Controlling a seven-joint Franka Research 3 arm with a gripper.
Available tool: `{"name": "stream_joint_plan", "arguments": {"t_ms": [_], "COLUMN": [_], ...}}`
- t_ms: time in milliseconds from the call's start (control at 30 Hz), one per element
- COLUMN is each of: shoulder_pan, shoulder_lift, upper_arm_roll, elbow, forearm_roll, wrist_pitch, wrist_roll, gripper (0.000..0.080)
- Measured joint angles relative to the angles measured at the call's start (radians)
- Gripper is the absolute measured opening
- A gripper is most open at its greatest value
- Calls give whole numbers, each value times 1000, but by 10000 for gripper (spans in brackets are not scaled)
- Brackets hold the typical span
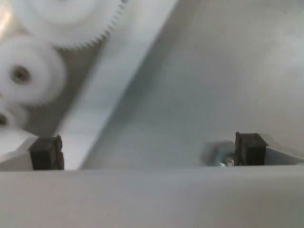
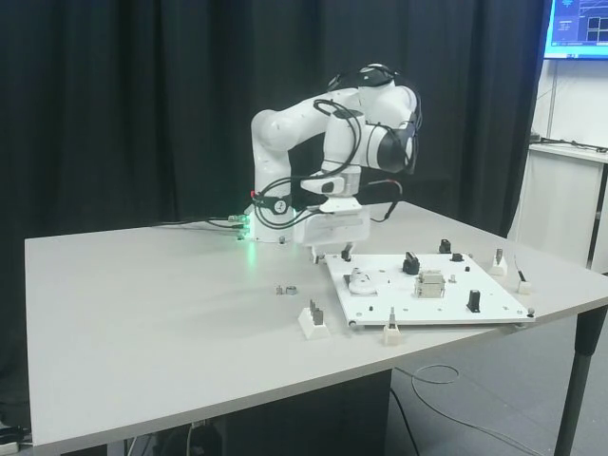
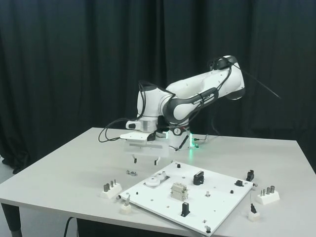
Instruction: Pick BNC.
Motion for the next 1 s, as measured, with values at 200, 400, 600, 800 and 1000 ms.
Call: {"name": "stream_joint_plan", "arguments": {"t_ms": [200,400,600,800,1000], "shoulder_pan": [-37,-75,-114,-153,-187], "shoulder_lift": [0,0,-1,-10,-27], "upper_arm_roll": [1,9,27,50,74], "elbow": [-20,-33,-37,-36,-33], "forearm_roll": [0,2,23,58,82], "wrist_pitch": [0,0,-1,0,9], "wrist_roll": [-111,-251,-346,-465,-552], "gripper": [800,800,800,800,800]}}
